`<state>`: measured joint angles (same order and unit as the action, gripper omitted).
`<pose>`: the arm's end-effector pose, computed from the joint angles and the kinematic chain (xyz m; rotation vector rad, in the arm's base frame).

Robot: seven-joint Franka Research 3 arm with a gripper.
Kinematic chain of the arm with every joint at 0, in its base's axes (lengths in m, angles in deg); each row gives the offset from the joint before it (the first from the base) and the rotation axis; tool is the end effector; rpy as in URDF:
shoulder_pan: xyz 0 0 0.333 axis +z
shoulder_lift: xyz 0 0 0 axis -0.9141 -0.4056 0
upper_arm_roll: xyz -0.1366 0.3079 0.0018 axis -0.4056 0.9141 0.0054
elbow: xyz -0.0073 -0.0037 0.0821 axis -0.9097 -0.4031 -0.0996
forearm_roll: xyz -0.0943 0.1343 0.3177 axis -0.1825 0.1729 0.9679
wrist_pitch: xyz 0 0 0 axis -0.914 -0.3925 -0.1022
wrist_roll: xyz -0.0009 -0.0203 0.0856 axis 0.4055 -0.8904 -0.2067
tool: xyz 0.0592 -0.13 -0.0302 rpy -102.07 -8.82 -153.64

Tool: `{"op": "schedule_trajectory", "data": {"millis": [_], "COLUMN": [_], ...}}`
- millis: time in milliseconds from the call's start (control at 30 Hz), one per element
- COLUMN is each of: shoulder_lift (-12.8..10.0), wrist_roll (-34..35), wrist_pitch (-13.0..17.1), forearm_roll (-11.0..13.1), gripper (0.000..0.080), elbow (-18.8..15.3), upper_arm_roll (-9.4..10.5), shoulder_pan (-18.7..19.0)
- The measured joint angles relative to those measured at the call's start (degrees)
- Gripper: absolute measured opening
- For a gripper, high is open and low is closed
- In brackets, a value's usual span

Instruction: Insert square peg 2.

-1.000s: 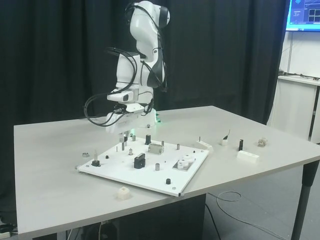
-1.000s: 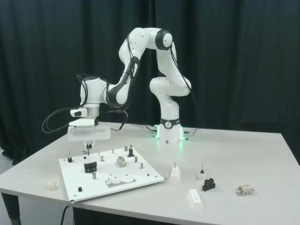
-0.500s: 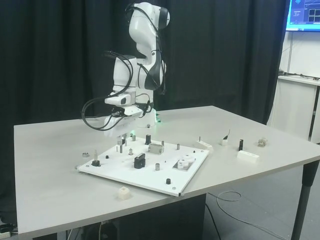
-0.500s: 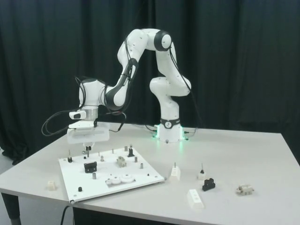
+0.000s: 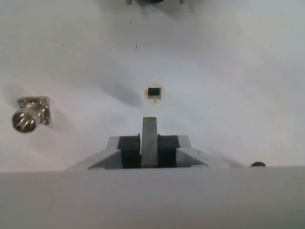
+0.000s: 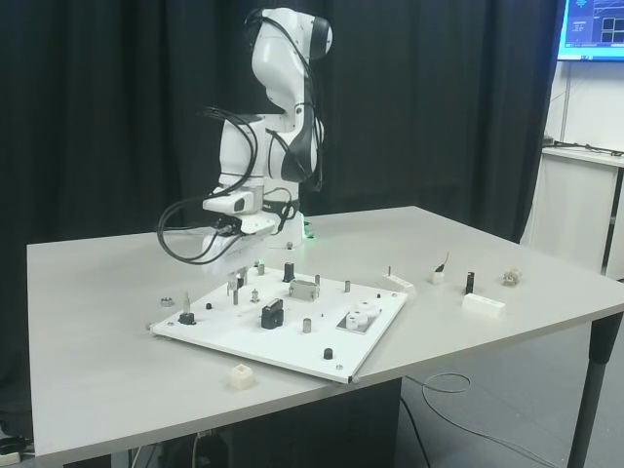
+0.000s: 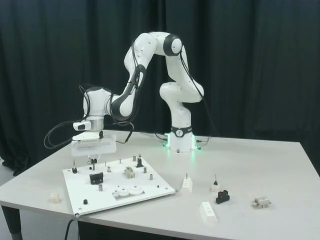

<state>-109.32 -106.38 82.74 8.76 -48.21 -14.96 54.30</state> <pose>0.4737 -0.2979 0.2603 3.0597 -0.1687 0.0804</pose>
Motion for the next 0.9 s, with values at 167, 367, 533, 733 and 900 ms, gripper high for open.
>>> {"op": "schedule_trajectory", "data": {"millis": [167,367,533,733,900], "shoulder_lift": [-1.0,-1.8,-2.5,-3.0,-3.4], "wrist_roll": [-1.0,-1.9,-2.7,-3.3,-3.7], "wrist_pitch": [0.0,0.0,0.0,0.0,0.0], "forearm_roll": [1.0,2.1,3.1,3.9,4.1], "gripper": [0.0071,0.0071,0.0071,0.0071,0.0071], "elbow": [0.6,1.1,1.6,2.0,2.2], "upper_arm_roll": [0.0,0.01,0.01,0.05,0.11], "shoulder_pan": [0.0,0.0,0.0,0.0,0.0]}}
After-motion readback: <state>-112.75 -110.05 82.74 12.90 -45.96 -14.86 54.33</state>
